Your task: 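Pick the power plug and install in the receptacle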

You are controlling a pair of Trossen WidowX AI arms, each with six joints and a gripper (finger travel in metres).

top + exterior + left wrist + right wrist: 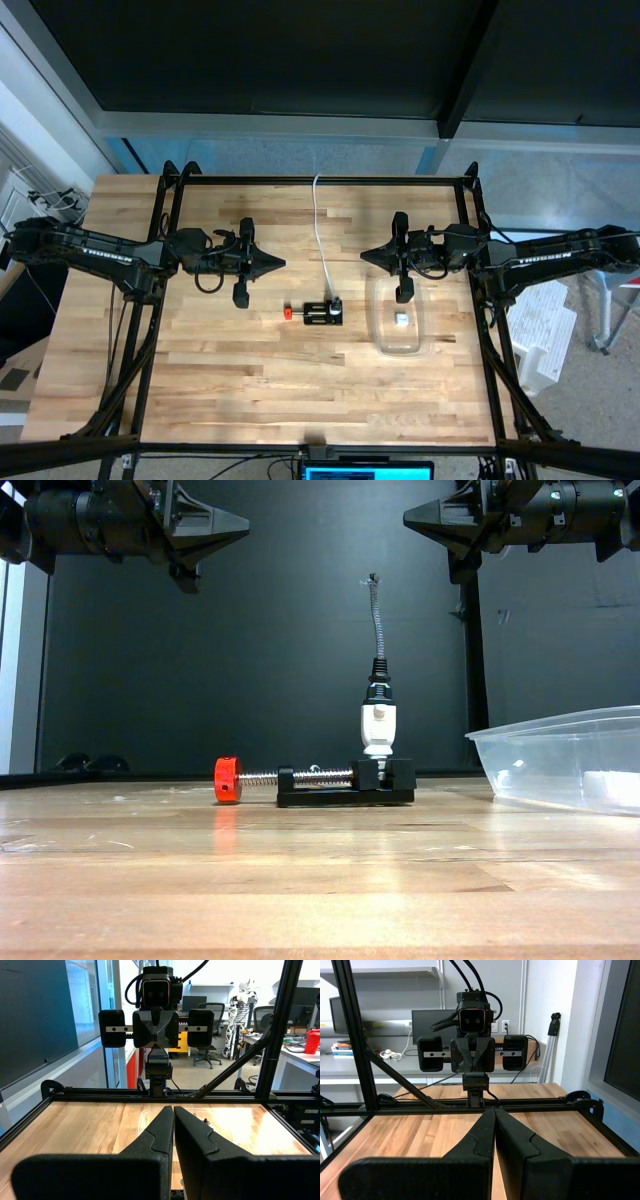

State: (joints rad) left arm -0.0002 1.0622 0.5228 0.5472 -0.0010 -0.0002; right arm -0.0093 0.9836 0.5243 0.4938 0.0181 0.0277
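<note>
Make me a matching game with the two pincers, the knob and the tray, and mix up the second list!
Things:
1. left pincer
2. right pincer
3. knob
4. tray

Clues:
A. clear plastic, lying to the right of the clamp
B. shut, up in the air on the left side
C. orange-red, at the clamp's left end
D. shut, up in the air on the right side

Pairs: 1-B, 2-D, 3-C, 4-A.

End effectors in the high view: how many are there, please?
2. The left end effector, shut, hangs left of the white cord; the right end effector, shut, hangs right of it.
</note>
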